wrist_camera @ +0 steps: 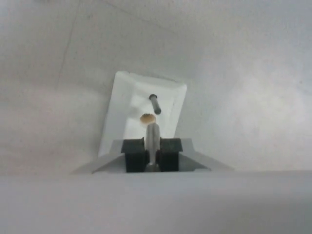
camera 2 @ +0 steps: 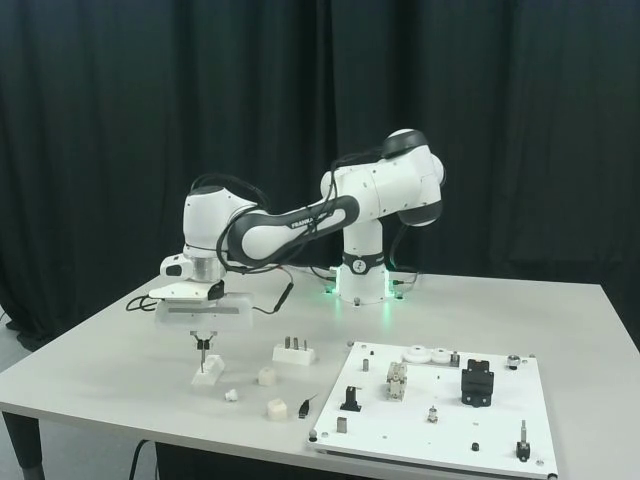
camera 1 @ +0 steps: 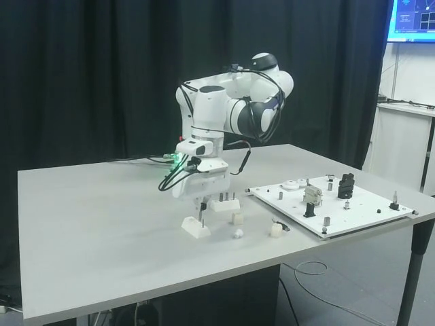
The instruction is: Insert round peg 2.
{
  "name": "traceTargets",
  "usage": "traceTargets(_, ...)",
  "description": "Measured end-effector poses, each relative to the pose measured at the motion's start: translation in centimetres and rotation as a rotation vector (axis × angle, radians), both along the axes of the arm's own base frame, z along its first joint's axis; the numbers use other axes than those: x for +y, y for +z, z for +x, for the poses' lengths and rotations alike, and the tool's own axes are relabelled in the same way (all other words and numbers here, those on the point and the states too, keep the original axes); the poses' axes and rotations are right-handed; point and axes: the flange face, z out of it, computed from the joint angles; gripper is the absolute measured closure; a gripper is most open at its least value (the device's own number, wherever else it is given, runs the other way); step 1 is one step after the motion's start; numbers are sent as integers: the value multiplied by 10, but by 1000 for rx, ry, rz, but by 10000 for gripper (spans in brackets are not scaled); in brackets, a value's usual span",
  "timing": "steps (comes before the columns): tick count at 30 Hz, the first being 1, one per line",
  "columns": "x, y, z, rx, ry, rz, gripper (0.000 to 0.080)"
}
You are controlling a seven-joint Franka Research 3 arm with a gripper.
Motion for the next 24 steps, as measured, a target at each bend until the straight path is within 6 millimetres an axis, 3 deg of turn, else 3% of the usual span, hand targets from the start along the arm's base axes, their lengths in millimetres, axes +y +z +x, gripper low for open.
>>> traceTargets(24, 3, 8, 2, -3, -16, -6, 742)
